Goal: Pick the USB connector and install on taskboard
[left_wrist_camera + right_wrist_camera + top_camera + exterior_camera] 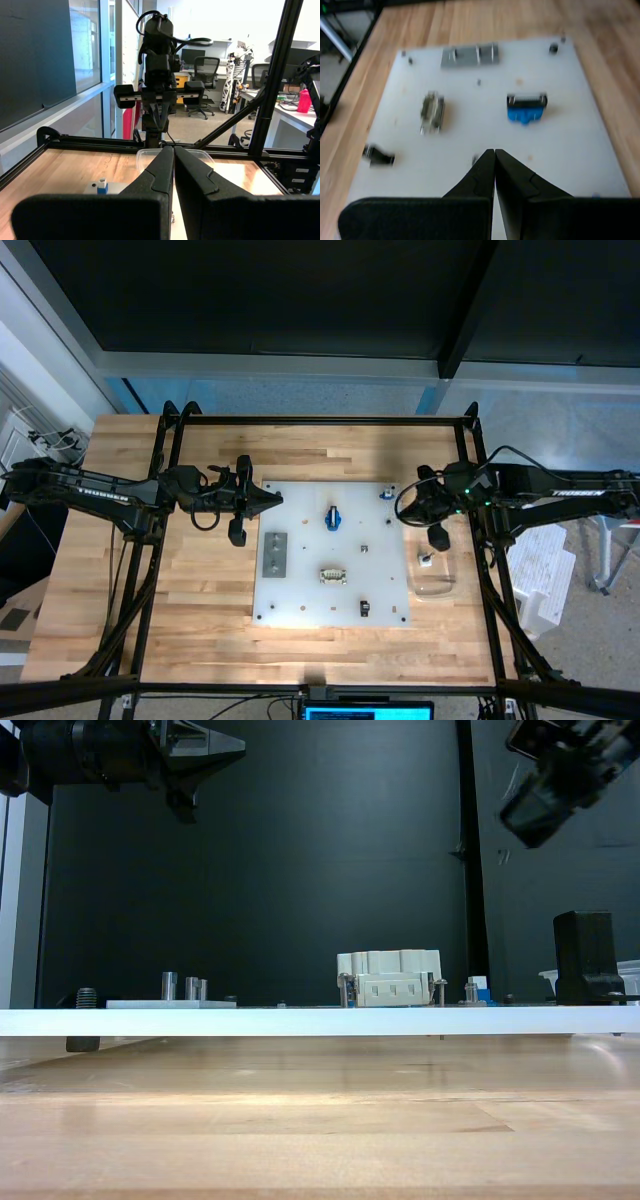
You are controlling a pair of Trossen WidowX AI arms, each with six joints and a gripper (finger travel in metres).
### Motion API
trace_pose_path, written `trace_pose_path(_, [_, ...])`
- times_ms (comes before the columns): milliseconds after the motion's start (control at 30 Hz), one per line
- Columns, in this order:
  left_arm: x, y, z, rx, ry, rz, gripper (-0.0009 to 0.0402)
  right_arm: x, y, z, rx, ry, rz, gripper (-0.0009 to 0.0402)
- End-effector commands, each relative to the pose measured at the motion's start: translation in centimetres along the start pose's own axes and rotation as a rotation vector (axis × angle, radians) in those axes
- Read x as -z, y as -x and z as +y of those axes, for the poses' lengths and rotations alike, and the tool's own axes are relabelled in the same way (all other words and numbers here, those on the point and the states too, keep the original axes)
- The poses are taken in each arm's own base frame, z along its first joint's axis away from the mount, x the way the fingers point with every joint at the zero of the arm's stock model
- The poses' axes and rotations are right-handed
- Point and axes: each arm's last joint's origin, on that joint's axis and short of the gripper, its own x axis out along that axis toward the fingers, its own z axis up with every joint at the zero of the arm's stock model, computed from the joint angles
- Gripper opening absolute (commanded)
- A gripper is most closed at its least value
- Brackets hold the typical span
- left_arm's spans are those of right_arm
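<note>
The USB connector (365, 608), a small boxy black plug, stands on the smooth white taskboard (300, 585) near its front edge, atop the pale wood-grain bench (200, 620). The left gripper (173, 148) hovers at the board's left edge and the right gripper (494, 152) above its right side. Both have their matte black fingers pressed together, empty. How the plug is seated is too small to tell.

Matt white taskboard (300, 592), pale grained wood table (200, 640), clear glossy plastic tray (438, 590).

left pincer (174, 148): closed | clear tray (205, 154): just beyond | right pincer (159, 122): opposite, pointing down
</note>
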Motion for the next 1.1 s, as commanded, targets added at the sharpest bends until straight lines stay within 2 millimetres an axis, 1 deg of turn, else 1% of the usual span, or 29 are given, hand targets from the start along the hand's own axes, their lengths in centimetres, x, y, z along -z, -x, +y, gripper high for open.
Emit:
trace_pose_path(33, [0.0, 0.0, 0.0, 0.0, 0.0, 0.001, 0.0, 0.2, 0.9, 0.3, -0.002, -0.003, 0.064, 0.0])
trace_pose_path(300, [0.0, 0.0, 0.0, 0.0, 0.0, 0.001, 0.0, 0.3, 3.2, 0.5, 0.052, 0.002, 0.223, 0.0])
trace_pose_path(533, [0.0, 0.0, 0.0, 0.0, 0.0, 0.0, 0.0, 0.9, 4.6, 1.0, 0.119, 0.034, 0.347, 0.0])
trace_pose_path(900, [0.0, 0.0, 0.0, 0.0, 0.0, 0.0, 0.0, 1.9, 4.4, 3.6, 0.064, 0.058, 0.446, 0.0])
trace_pose_path(1100, [0.0, 0.0, 0.0, 0.0, 0.0, 0.0, 0.0, 2.3, 3.1, 4.9, 0.068, 0.093, 0.552, 0.0004])
